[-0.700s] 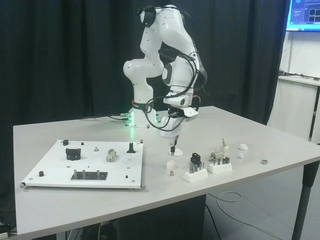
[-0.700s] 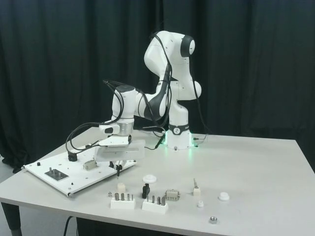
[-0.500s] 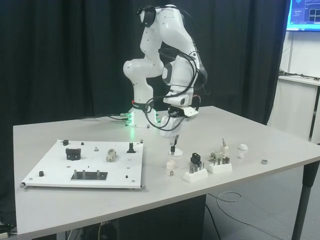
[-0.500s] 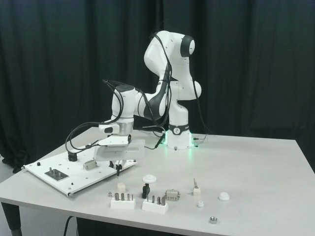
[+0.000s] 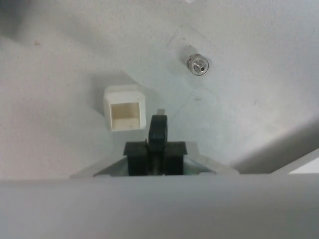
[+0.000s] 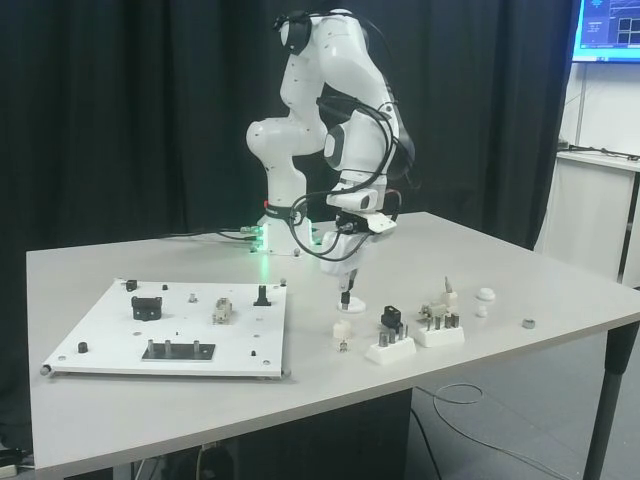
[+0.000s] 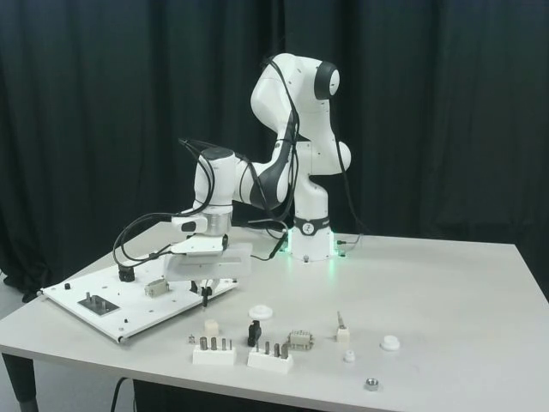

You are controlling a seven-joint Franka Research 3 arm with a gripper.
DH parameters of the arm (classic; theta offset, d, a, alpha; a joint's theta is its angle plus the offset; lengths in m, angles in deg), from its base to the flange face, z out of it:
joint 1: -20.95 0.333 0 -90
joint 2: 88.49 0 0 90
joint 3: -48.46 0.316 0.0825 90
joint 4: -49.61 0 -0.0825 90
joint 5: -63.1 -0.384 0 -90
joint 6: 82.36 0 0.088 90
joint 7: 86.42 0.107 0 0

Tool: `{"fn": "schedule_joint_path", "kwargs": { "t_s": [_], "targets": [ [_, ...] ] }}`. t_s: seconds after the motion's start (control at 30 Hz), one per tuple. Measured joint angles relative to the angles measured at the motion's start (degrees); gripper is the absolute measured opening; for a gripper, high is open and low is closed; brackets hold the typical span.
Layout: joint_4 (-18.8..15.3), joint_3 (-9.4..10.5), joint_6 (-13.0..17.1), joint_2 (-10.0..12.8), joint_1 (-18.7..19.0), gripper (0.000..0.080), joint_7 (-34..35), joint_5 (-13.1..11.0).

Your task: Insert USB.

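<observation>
While the gripper (image 6: 345, 296) hangs above the worktop (image 6: 150, 420) at frame centre, the goal lies at the far left of the first room view.

- Left: white board (image 6: 110, 340), flat on the worktop. It carries a black block (image 6: 147, 306) and a small grey fitting (image 6: 221, 311) near mid-board. The fitting is likely the port, but it is too small to be sure.
- Centre: fingers (image 5: 133, 155) drawn together, clamped on the black USB plug (image 5: 158, 130), which sticks out past the tips toward the worktop. The plug is off the surface and well apart from the board.
- Wrist view: white cube (image 5: 124, 107) with a square recess, just beside the plug. A small grey metal ring (image 5: 198, 63) lies further off.
- Right: two white holders (image 6: 390, 348) with parts standing in them, near the front edge.

Step judged: carrying the plug to the board, so the task is not yet near done.

To do it well:
- Travel at this height across the board edge and clear the black block.
- Confirm the port in the wrist view before descending.
- Square the plug's long side to the slot.
- Go down slowly and straight. Any tilt could jam the tip on the rim or twist the plug in the grip.
</observation>
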Motion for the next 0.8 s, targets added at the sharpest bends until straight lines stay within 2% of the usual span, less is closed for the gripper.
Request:
{"fn": "schedule_joint_path", "kwargs": {
  "t_s": [0.6, 0.8],
  "targets": [
    [0.3, -0.03, 0.0, 0.0, -0.8, 0.0064, 1.8, 0.0],
    [0.3, -0.63, -0.6, -0.1, -1.6, 0.0064, 2.7, 0.0]
  ]
}}
